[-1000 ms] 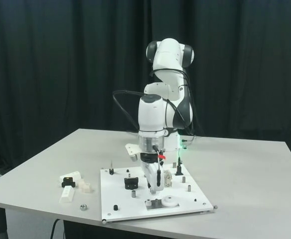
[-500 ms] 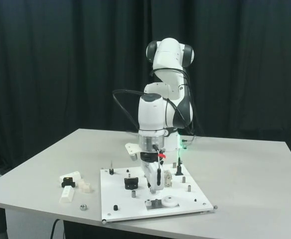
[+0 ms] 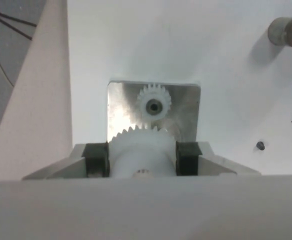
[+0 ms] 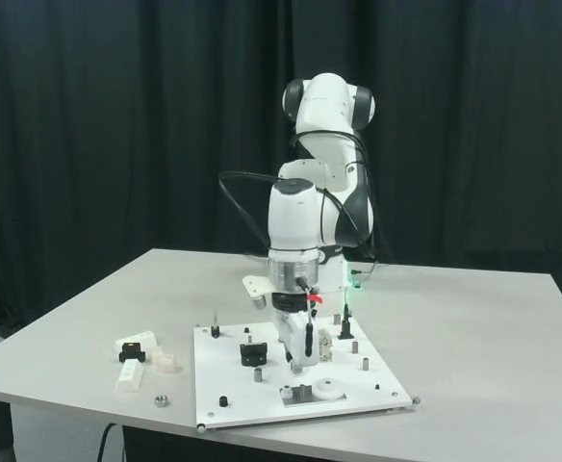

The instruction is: Place medium gear.

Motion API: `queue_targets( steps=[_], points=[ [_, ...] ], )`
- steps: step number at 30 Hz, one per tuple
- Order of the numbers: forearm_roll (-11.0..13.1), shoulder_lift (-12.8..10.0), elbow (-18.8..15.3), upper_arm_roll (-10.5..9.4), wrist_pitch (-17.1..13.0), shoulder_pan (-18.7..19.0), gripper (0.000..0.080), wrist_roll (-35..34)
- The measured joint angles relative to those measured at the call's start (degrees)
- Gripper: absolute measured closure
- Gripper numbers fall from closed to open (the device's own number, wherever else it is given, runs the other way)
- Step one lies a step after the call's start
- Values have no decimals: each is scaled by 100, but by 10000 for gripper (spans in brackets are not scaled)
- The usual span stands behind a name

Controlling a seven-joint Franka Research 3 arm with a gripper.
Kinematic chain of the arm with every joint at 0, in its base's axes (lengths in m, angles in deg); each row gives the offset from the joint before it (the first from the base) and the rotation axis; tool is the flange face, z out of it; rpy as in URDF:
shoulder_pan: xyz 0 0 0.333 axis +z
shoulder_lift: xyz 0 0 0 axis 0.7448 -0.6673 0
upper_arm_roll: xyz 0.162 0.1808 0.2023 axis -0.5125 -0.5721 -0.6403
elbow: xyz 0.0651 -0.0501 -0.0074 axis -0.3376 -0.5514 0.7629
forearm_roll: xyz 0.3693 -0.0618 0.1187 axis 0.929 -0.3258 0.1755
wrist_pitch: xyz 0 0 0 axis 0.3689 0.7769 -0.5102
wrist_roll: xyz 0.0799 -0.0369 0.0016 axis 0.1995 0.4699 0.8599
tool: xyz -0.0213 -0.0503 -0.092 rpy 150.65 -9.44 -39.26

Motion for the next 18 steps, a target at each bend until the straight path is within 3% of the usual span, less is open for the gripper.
queue_targets(
  steps=[11, 18],
  points=[
    [0, -18, 119, -53, -31, 167, 519, 20],
    [0, -147, 332, -54, -118, 343, 519, 20]
  ],
)
